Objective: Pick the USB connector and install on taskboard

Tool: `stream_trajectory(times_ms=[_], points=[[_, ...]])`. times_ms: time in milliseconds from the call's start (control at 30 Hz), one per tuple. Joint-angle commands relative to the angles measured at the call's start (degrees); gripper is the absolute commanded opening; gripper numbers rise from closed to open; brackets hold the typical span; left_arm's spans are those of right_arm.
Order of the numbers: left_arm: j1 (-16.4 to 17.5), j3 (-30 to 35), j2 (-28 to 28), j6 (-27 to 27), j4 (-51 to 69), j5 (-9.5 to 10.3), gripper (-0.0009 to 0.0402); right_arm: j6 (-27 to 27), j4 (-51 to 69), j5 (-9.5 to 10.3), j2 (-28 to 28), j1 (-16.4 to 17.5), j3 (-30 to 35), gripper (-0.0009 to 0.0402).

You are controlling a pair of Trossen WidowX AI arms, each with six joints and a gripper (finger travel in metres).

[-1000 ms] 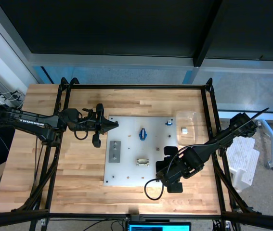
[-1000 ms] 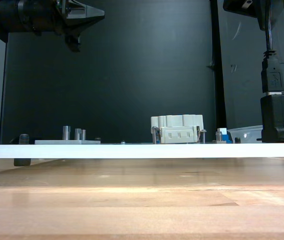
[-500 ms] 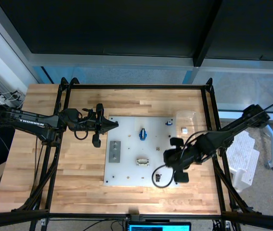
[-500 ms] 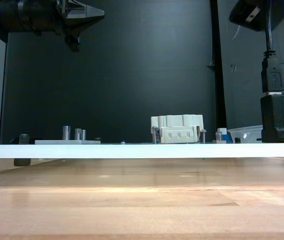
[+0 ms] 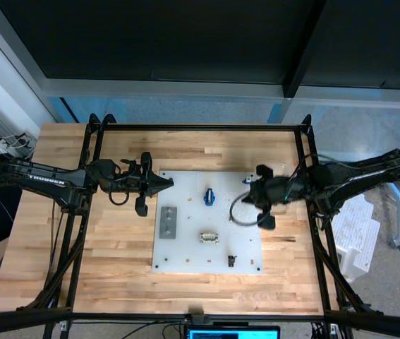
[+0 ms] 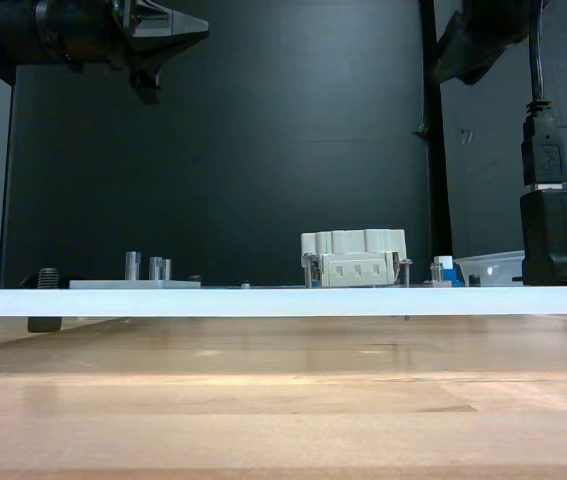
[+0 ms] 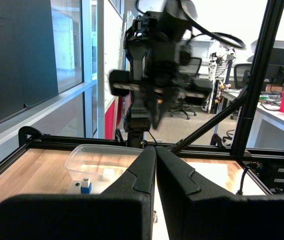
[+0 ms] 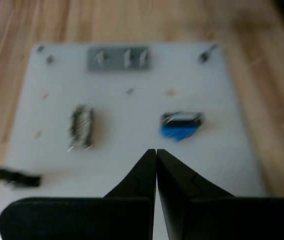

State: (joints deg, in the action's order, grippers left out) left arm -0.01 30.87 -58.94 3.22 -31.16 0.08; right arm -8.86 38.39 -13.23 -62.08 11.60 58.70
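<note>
While USB connector (image 6: 548, 220) stands in taskboard (image 5: 185, 258), closed right claw (image 8: 156, 151) above it, closed left claw (image 7: 155, 148) at edge.

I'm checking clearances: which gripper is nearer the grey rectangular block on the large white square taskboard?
Left. The left gripper hovers over the taskboard's left edge, just beyond the grey rectangular block. The right gripper hangs over the far right side, past the blue connector.

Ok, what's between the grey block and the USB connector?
The silver connector, seen in the low view. Left gripper hovers at the taskboard's far-left corner, right gripper over its far-right part.
</note>
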Motion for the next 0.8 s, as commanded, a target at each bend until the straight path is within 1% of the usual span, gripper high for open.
stream_trajectory(times_ms=[33, 100, 167, 200, 233, 300, 400, 533, 733, 800], points=[[0.0, 0.0, 0.0, 0.0, 0.0, -0.02, 0.0, 3.8, -6.1, 4.55, 2.7, -4.4, -2.5, 0.0], [0.0, 0.0, 0.0, 0.0, 0.0, -0.02, 0.0, 5.1, -10.5, 7.04, 3.9, -7.3, -4.3, 0.0], [0.0, 0.0, 0.0, 0.0, 0.0, -0.02, 0.0, 6.7, -14.2, 8.92, 5.0, -9.7, -6.0, 0.0], [0.0, 0.0, 0.0, 0.0, 0.0, -0.02, 0.0, 7.1, -16.1, 9.09, 5.6, -10.7, -6.9, 0.0], [0.0, 0.0, 0.0, 0.0, 0.0, -0.02, 0.0, 7.9, -17.8, 9.73, 6.0, -11.4, -7.7, 0.0], [0.0, 0.0, 0.0, 0.0, 0.0, -0.02, 0.0, 8.9, -21.7, 11.54, 6.7, -12.6, -9.3, 0.0], [0.0, 0.0, 0.0, 0.0, 0.0, -0.02, 0.0, 9.3, -28.9, 13.62, 7.6, -14.2, -12.1, 0.0], [0.0, 0.0, 0.0, 0.0, 0.0, -0.02, 0.0, 9.1, -38.6, 14.58, 8.4, -15.6, -15.9, 0.0], [0.0, 0.0, 0.0, 0.0, 0.0, -0.02, 0.0, 9.1, -52.0, 14.56, 8.7, -15.7, -21.3, 0.0], [0.0, 0.0, 0.0, 0.0, 0.0, -0.02, 0.0, 8.3, -55.6, 14.58, 8.7, -15.8, -22.8, 0.0]])
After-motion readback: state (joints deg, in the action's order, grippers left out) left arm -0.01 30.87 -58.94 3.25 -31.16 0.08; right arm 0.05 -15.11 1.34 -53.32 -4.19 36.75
